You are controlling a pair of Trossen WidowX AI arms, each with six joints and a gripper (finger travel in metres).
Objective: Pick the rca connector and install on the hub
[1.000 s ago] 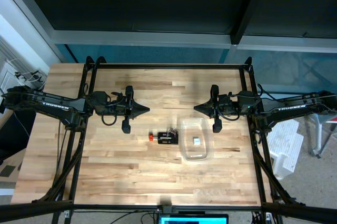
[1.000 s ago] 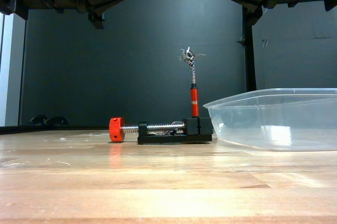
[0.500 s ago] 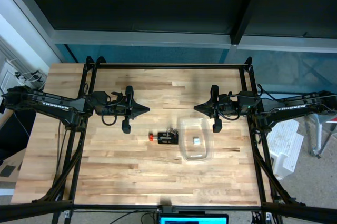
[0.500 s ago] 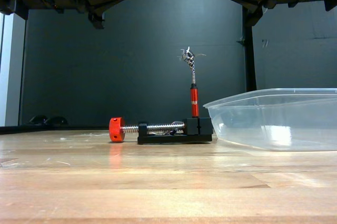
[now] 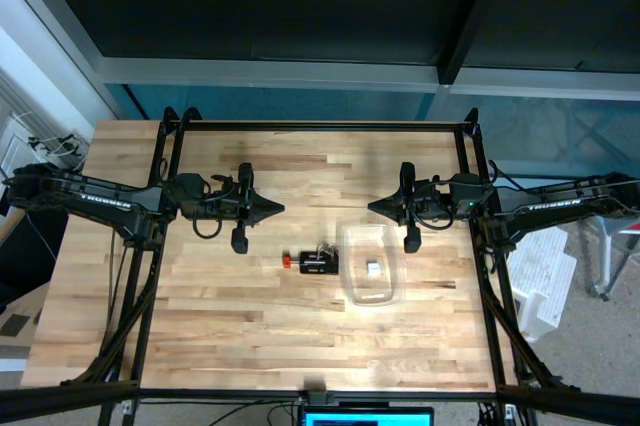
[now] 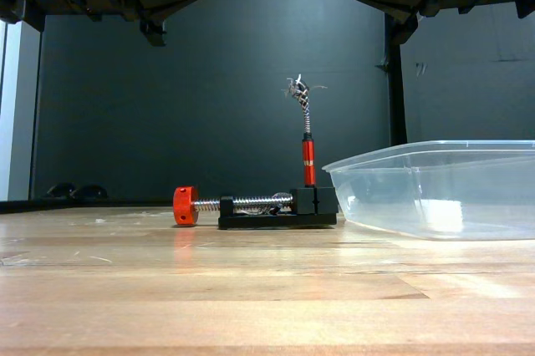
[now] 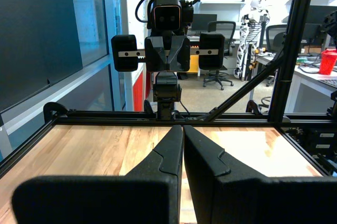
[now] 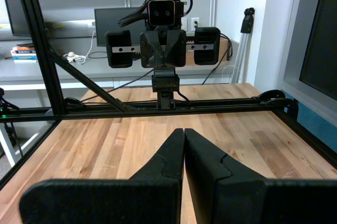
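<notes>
The red cylindrical connector (image 6: 308,160) stands upright on the black screw vise (image 6: 276,207) near the middle of the wooden table (image 5: 230,336), with nothing holding it. Its black-and-white braided cable (image 6: 304,109) rises straight up from it to a frayed tip. The vise's red knob (image 6: 185,205) points left. Just to the right sits the clear plastic tray (image 6: 435,189), and in the high view the small white block (image 5: 372,268) in it has nothing dark on it. So the install looks finished.

The left gripper (image 5: 275,209) hangs high over the left half of the table, well apart from the vise. Its fingers (image 7: 168,153) are pressed together with nothing between them. The right gripper (image 5: 372,207) faces it from the right, above the tray's far end, its fingers (image 8: 171,155) likewise clenched on nothing.

The connector is probably light, with a stiff, smooth barrel that could slip under a loose pinch. The cable is limp enough to bend but springy enough to stand (so pulling on it would likely tilt the plug, not lift it). If it had to be gripped again, the best hold would be across the red barrel at mid-height, clear of the cable.

Pale lettering runs along each arm in the high view but is too small to read, and no label shows on the vise, tray or connector.
</notes>
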